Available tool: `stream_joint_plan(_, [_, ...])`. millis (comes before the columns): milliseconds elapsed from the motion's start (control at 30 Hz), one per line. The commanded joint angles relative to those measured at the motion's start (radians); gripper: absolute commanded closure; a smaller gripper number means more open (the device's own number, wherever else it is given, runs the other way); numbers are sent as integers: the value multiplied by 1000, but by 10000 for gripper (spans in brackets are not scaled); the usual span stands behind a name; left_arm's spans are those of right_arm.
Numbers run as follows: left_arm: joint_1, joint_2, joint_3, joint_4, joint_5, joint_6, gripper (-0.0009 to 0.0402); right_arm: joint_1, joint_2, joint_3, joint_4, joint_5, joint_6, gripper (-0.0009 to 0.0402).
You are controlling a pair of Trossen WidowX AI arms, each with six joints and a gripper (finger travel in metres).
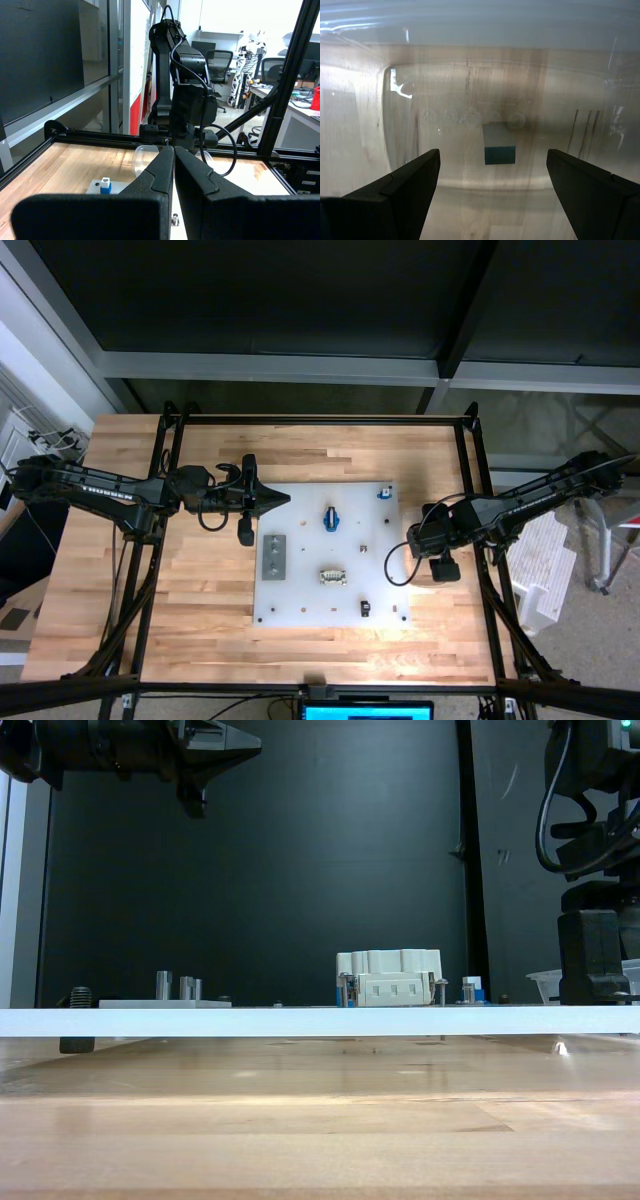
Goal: Pick the 16mm bar and install on taskboard
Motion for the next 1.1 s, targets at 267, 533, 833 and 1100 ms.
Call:
stream_joint_plan(267, [0,0,0,0,0,0,393,4,42,-26,28,1,24,95])
stream_joint_plan(533, [0,0,0,0,0,0,393,7,45,-31,38,1,25,116])
stream_joint_plan(833, [0,0,0,0,0,0,393,11,45,-38,41,0,31,166])
stream_joint_plan(1100, [0,0,0,0,0,0,393,14,45,-38,40,-1,31,222])
